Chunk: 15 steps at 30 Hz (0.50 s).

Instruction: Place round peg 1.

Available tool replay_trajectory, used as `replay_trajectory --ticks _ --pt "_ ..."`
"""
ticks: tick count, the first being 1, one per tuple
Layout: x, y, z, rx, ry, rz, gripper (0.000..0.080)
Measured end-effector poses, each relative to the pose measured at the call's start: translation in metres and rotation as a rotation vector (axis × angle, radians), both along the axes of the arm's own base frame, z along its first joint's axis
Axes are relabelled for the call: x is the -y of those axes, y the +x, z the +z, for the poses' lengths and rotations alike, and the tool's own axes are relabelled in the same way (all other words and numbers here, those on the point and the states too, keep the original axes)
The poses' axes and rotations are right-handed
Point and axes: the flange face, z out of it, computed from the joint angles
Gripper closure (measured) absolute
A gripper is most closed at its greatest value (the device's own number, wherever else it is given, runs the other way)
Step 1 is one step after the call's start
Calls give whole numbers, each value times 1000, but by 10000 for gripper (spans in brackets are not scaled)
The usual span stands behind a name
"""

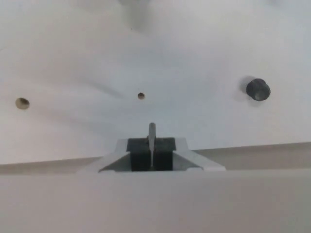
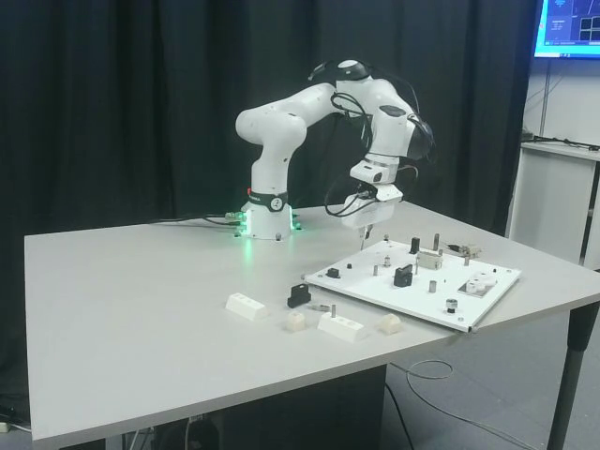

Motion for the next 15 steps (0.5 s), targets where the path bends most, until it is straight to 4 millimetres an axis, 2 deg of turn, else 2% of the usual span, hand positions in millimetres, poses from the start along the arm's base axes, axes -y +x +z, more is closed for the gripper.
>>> replay_trajectory --ticks 15 --pt "1 0 1 -2 12 -8 788"
